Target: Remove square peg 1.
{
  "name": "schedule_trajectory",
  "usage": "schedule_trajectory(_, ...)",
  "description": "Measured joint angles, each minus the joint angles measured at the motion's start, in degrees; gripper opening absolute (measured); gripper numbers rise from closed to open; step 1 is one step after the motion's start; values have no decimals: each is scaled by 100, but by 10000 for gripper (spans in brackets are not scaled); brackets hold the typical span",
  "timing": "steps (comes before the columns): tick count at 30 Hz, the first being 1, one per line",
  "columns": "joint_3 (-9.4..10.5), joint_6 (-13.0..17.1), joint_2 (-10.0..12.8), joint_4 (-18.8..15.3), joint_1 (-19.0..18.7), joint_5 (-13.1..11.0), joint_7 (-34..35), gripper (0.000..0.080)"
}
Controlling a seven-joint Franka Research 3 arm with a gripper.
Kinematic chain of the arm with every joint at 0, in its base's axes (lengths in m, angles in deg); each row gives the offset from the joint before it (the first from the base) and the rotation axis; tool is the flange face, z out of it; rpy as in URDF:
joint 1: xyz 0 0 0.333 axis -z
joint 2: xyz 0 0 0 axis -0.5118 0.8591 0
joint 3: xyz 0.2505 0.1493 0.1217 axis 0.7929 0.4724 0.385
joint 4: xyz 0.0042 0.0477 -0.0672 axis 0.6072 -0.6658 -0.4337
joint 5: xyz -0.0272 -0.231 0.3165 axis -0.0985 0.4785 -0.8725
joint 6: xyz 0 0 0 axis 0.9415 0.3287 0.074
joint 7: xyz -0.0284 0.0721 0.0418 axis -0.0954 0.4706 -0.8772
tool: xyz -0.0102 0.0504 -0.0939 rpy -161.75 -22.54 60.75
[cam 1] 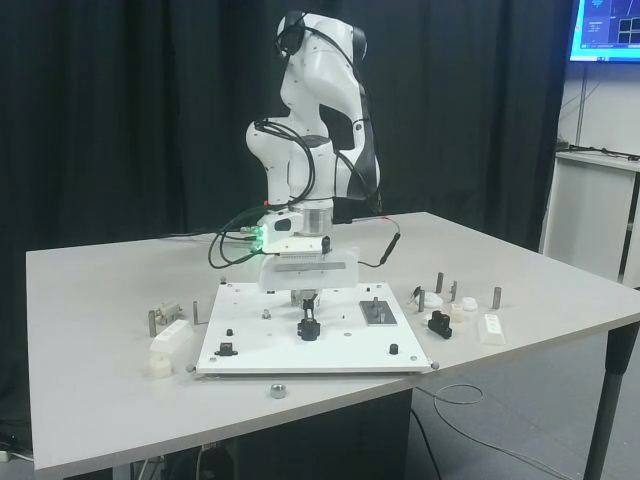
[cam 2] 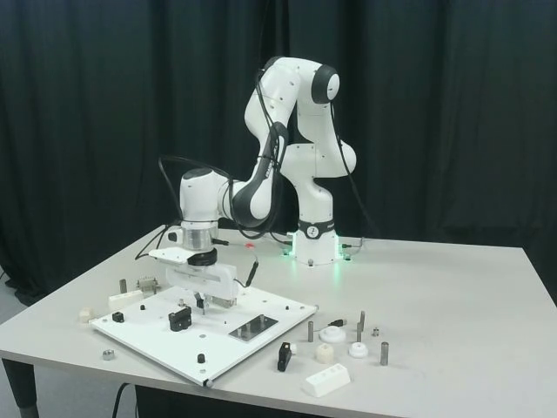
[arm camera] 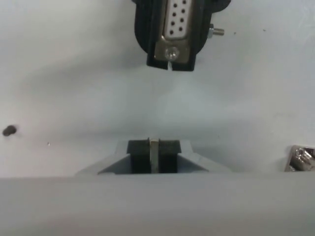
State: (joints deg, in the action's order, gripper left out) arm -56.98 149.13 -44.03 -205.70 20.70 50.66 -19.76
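**Peg 1: gripped, extraction pending**

Gripper (arm camera: pixel 154 158) is narrow, its black pads (arm camera: pixel 140 156) clamped on a slim grey strip that I take to be square peg 1 (arm camera: pixel 154 147). The peg sits right between the fingertips, upright. The gripper is low over the white board (cam 1: pixel 330 352); I cannot tell whether the peg's foot has left its hole.

Step, as I read it: grasp made, pull not finished. The next move calls for a straight vertical lift with no side load, because a square peg jams if tilted.

Counts:
- 1 arm, 1 gripper, 1 board
- 1 multi-pin connector (arm camera: pixel 174 24) in a black holder, ahead of the fingers
- 1 black fixture (cam 1: pixel 305 328) just below the gripper
- 4 upright pins (cam 2: pixel 310 331) off the board, well apart from the gripper
- 3 white round parts (cam 2: pixel 332 333) near those pins
- 1 white block (cam 2: pixel 326 380)
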Motion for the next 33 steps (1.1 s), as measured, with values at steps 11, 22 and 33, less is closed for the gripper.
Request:
schedule_trajectory(11,-17,-65,-41,14,0,18,0,32)
schedule_trajectory(22,-80,-298,-211,69,-16,118,0,32)
schedule_trajectory(33,-180,-923,-666,208,-18,414,118,32)
